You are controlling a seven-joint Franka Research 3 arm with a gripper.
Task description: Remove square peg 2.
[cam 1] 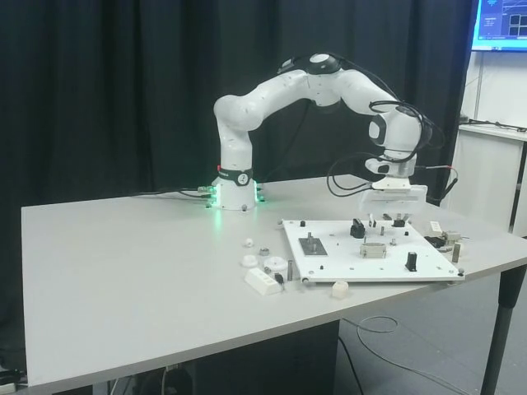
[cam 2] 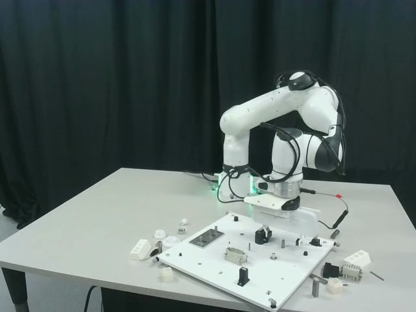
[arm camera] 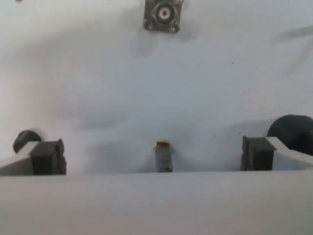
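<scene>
A: How do the fingers [arm camera: 48,157] stand?

B: Wide apart, gripping nothing. The gripper [arm camera: 155,159] hangs over the white board [arm camera: 146,88], and square peg 2 [arm camera: 164,156] stands upright in the board midway between the pads, touching neither.

A: What could go wrong?

B: Closing too high might pinch only the peg's tip, so it slips. A tilted pull could jam it in its socket. The connector [arm camera: 163,15] lies well beyond the fingertips.

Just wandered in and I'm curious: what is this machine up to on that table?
A white robot arm is holding its tool above a white board of small parts. The tool's two black fingertips are spread open with a small upright peg between them, not yet touching it. Nothing is gripped so far.
</scene>
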